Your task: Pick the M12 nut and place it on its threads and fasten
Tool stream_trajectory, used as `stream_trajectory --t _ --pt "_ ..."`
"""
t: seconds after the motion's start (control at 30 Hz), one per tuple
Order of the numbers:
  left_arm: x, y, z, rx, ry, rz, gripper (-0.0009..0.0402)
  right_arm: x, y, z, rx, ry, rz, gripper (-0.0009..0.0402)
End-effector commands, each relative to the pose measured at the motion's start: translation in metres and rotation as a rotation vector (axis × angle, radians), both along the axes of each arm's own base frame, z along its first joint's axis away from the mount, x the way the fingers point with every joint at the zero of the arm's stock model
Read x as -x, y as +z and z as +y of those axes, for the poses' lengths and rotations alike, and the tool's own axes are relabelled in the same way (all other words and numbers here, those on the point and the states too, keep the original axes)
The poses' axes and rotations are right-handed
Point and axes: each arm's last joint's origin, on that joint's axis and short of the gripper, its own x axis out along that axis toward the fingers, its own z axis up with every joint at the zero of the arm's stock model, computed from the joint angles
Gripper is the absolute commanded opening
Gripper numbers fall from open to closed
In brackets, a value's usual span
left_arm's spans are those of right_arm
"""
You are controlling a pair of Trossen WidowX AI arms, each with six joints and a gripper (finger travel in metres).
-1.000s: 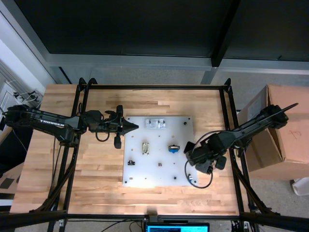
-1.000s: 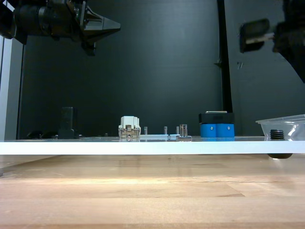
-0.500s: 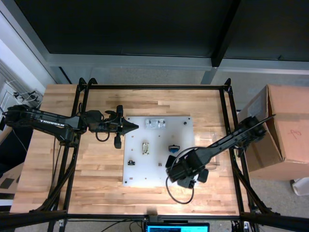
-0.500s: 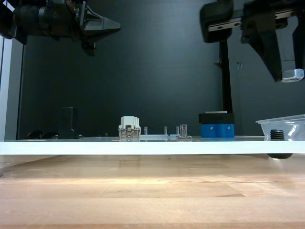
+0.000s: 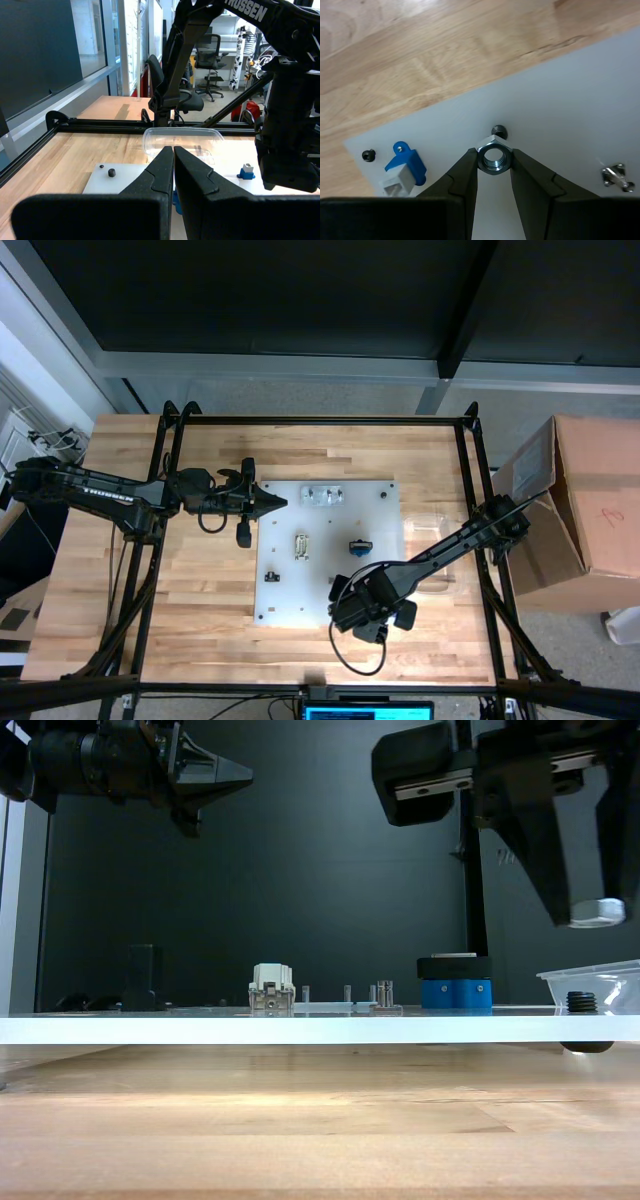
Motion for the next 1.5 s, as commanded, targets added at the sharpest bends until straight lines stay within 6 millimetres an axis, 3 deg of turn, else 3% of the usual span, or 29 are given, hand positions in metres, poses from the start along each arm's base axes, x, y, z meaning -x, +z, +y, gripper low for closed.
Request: stream_trajectory --t 0.03,1.5 --pt "0.0 0.0 0.0 0.0 0.0 0.0 0.0 0.001 -0.002 0.0 0.005 0.0 0.006 0.0035" --pt "0.0 0.0 0.0 0.0 0.0 0.0 0.0 -0.009 -0.017 0.002 0.008 -0.008 0.014 0.0035"
